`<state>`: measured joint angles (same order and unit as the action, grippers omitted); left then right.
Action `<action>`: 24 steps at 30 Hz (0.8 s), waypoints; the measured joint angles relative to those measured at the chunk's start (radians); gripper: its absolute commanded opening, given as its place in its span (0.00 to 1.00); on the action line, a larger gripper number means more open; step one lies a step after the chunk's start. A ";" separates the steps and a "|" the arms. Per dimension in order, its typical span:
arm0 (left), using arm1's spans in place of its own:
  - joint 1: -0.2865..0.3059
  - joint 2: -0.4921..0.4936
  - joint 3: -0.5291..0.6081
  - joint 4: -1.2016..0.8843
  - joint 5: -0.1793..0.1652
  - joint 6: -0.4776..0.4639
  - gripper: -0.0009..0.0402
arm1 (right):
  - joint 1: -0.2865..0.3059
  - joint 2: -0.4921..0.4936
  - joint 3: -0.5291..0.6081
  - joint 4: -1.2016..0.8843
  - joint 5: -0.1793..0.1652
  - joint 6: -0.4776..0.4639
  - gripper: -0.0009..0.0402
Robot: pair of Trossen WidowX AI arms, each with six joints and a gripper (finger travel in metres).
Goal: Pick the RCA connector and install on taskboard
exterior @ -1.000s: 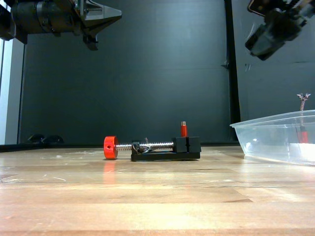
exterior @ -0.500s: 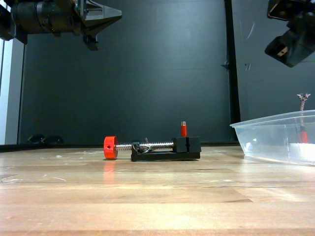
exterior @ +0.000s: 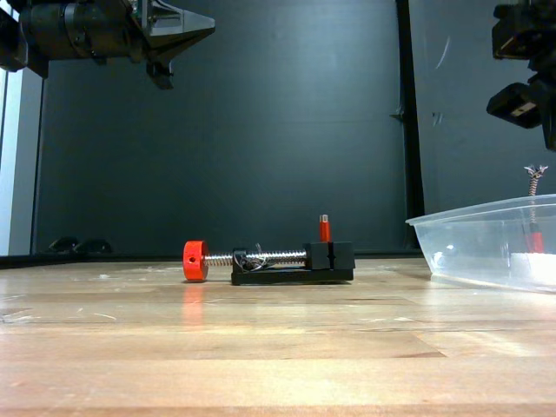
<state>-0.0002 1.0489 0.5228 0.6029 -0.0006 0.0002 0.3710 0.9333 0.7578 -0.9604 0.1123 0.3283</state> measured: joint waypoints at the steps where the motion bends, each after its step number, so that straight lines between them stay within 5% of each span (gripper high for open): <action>1: 0.000 0.000 0.000 0.000 0.000 0.000 0.02 | 0.001 0.011 -0.001 0.006 0.000 0.000 0.03; 14: 0.000 0.000 0.000 0.000 0.000 0.000 0.02 | 0.007 0.106 -0.018 0.075 0.027 0.008 0.33; 24: 0.000 0.000 0.000 0.000 0.000 0.000 0.02 | 0.019 0.149 -0.076 0.214 0.027 0.010 0.35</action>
<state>-0.0002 1.0489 0.5224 0.6029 -0.0006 0.0002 0.3901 1.0821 0.6815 -0.7467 0.1398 0.3378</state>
